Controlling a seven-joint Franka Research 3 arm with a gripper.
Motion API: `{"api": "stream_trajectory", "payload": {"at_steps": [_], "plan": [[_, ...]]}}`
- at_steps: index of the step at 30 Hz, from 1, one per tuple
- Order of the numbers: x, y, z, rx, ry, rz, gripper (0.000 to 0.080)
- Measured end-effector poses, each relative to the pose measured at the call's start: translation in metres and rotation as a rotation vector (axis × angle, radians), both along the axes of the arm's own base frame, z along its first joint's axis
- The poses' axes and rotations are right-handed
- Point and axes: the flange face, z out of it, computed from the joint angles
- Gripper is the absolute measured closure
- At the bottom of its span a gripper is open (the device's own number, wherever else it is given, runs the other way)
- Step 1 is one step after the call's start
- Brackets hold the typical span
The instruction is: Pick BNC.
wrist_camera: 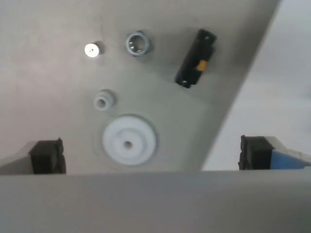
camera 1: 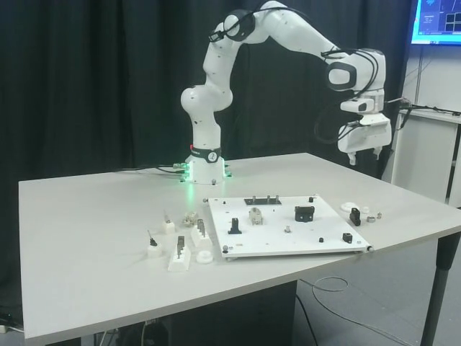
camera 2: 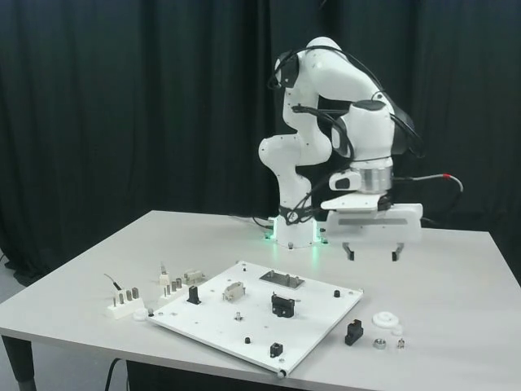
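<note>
Task had barely begun: gripper [camera 2: 373, 252] hung high w/ fingers spread, holding nothing. BNC looked to be the small metal piece [wrist_camera: 91, 50] on the table [camera 1: 86, 216] right of the white board [camera 1: 288, 241], beside a gear [wrist_camera: 129, 140], untouched. Descent, grasp & lift all remained.

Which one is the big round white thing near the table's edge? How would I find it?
Start at the white board on the grey table, then look past the side under the robot's hand, where a few small loose parts lie. The gear is the flat white disc with a hole in its middle, far wider than the nut and black clip beside it.
</note>
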Motion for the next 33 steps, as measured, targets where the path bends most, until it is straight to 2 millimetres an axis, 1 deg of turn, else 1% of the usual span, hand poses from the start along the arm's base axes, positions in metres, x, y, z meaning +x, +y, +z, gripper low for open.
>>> {"api": "stream_trajectory", "payload": {"at_steps": [4,11,23,33], "plan": [[0.000,0.013,-0.009,-0.003,0.008,-0.039,0.0003],[0.001,0.032,-0.027,-0.007,0.019,-0.165,0.0003],[0.001,0.055,-0.057,-0.010,0.033,-0.344,0.0003],[0.005,0.068,-0.082,-0.019,0.034,-0.349,0.0003]]}}
